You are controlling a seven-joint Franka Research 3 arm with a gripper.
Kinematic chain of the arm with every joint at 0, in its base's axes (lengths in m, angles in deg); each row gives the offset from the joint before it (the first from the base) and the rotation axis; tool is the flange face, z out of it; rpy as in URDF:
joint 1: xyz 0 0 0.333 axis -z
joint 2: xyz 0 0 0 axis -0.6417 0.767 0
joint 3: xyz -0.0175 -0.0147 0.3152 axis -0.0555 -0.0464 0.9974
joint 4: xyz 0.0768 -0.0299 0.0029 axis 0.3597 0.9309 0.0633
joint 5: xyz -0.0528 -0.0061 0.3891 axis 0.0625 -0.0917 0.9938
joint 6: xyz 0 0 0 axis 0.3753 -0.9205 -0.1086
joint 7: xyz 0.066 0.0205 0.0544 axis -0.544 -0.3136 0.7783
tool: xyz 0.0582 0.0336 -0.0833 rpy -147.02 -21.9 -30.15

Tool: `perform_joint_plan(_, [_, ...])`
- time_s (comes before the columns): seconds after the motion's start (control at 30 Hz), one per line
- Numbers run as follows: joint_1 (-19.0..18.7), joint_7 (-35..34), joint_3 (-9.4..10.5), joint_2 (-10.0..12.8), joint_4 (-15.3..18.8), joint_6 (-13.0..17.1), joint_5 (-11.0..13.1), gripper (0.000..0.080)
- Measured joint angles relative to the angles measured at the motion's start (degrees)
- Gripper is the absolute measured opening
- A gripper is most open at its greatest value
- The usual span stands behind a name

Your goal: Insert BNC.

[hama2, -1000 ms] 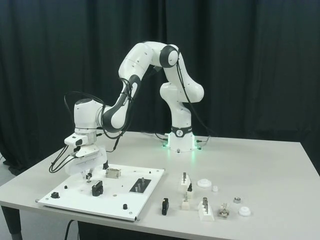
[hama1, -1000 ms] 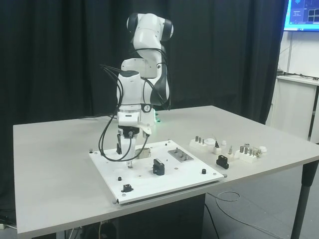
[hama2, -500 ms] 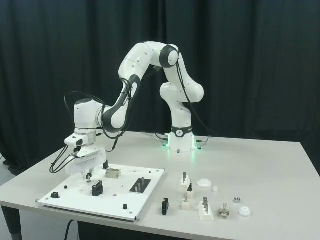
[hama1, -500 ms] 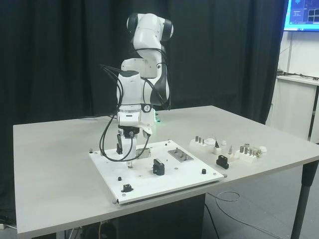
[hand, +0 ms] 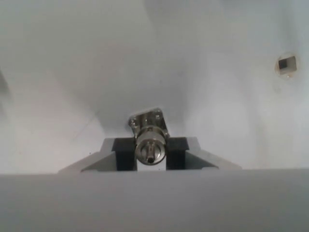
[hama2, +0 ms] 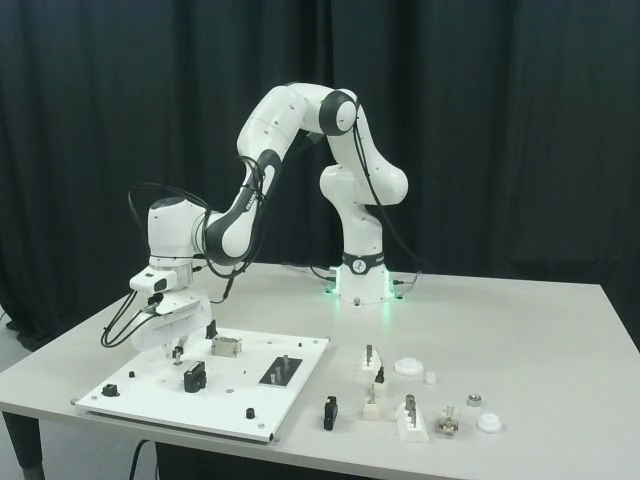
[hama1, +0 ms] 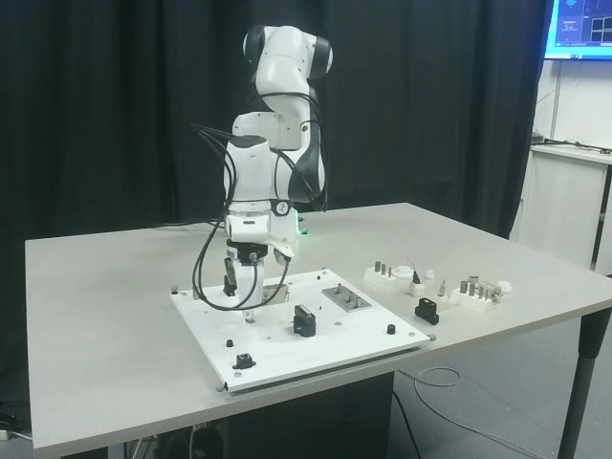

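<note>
Gripping the BNC connector (hand: pixel 150 145) between its two fingers, the claw (hand: pixel 150 153) hangs low over the white board (hama1: pixel 316 335) on the grey bench (hama1: pixel 105 316). We see the connector in the wrist view as a metal barrel with a square flange, clamped squarely at the middle of the claw, a black finger pad (hand: pixel 124 153) pressed to either side and its tip pointing down at the board below. From the first room view we place the connector directly under the claw (hama1: pixel 251 304), just above or at the board's surface; whether it touches we cannot tell. A small metal block (hama2: pixel 226 346) sits on the board just beside the claw (hama2: pixel 176 350), and a black fixture (hama1: pixel 304 320) stands near it, toward the board's front edge. Well apart from the claw, off the board, we see a cluster of white holders and small parts (hama2: pixel 420 400) on the bench. A small square socket (hand: pixel 287 64) shows in the board, apart from the claw.
</note>
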Motion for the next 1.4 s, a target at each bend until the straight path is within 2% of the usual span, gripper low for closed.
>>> perform_joint_plan(1.4, [-0.03, 10.36, -0.02, 0.23, -0.24, 0.0, -0.06, 0.0125])
